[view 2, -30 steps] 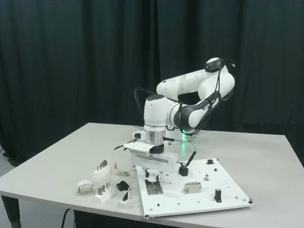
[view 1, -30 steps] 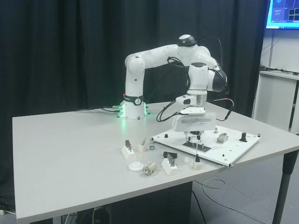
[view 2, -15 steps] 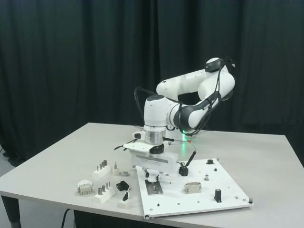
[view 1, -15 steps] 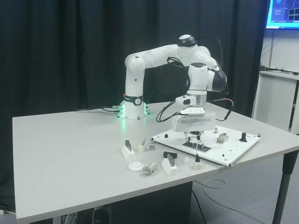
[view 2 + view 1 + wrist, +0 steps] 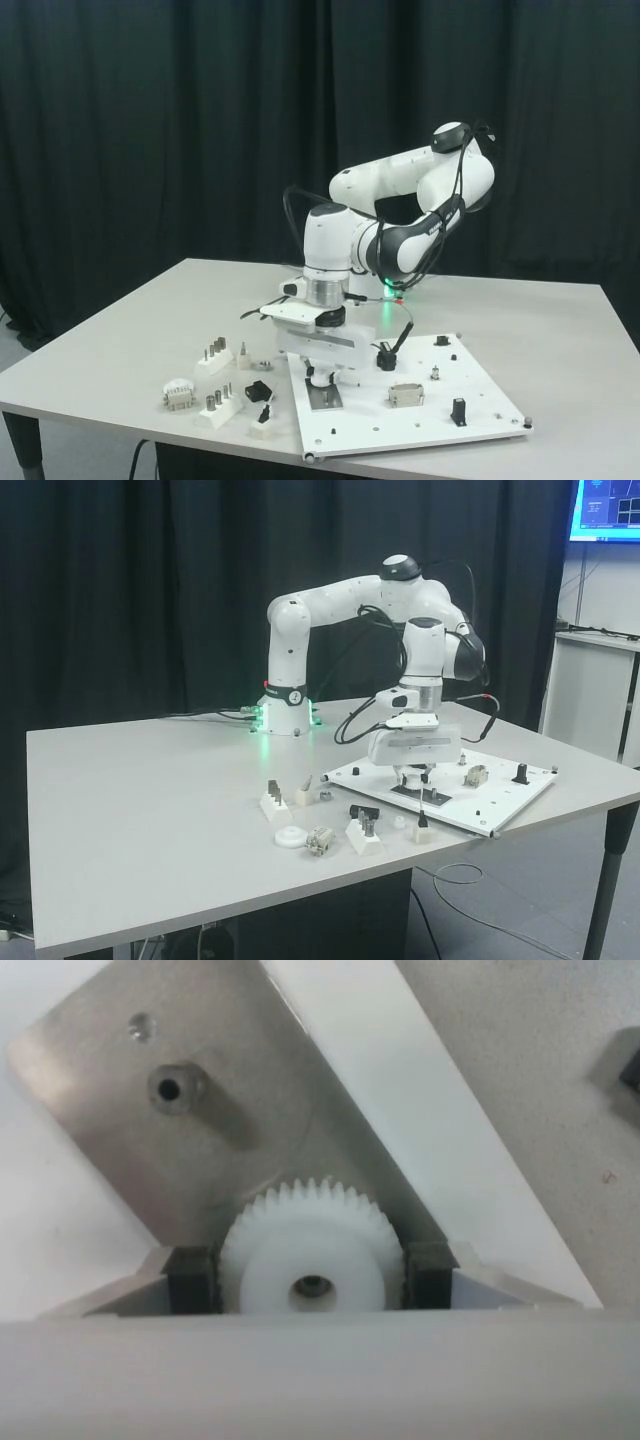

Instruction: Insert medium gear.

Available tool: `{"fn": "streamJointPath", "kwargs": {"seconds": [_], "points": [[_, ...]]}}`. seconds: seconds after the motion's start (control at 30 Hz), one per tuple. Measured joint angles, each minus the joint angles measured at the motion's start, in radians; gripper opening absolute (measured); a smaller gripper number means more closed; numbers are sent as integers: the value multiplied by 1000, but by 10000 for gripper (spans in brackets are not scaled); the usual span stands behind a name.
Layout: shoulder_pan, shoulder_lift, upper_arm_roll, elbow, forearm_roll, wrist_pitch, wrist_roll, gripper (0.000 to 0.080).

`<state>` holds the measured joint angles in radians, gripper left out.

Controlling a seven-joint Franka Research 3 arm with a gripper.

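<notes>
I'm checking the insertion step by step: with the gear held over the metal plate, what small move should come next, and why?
Probably a short sideways shift toward the peg, then straight down. In the wrist view the gripper holds the white gear between its black pads, and the gear's bore lies apart from the peg on the grey metal plate. How high the gear hangs cannot be told.

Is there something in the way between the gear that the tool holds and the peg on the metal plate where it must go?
Nothing visible is. The white gear sits clamped between the tool's two black fingers, above the grey metal plate. The free peg stands on that plate apart from the gear, with only bare plate between them.
</notes>
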<state>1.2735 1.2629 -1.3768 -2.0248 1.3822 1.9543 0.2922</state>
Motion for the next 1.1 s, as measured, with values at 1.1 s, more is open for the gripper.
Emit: {"fn": "streamJointPath", "kwargs": {"seconds": [1.1], "points": [[-3,0,5,-3,14,5,-130,395]]}}
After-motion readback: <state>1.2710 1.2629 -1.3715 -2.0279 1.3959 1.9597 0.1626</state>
